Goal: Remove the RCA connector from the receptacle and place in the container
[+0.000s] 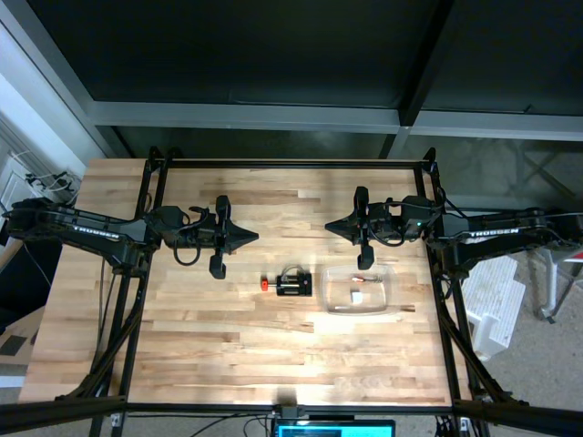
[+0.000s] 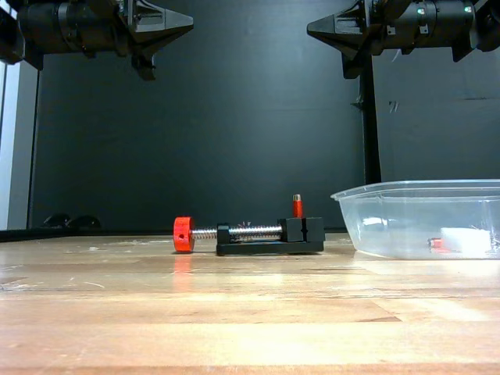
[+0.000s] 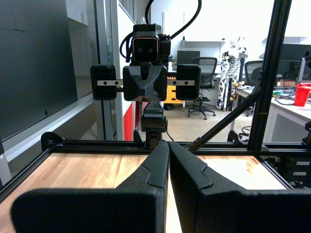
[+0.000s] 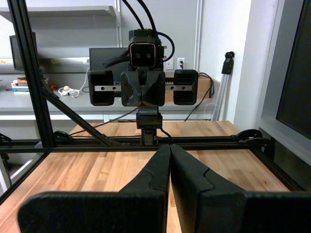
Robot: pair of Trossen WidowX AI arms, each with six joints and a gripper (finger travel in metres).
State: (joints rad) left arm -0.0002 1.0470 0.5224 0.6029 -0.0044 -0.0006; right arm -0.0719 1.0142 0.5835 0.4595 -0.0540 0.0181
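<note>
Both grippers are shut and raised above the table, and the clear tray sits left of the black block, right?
No. The container sits on the right arm's side of the receptacle, as the high view shows. The left gripper and right gripper are indeed shut, raised above the table.

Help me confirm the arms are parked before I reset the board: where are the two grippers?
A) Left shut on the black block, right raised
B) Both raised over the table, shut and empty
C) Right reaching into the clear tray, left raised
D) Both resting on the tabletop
B: in the low view the left gripper and the right gripper hang high, tips facing, well above the receptacle and the container; both wrist views show the fingers closed together on nothing.
</note>
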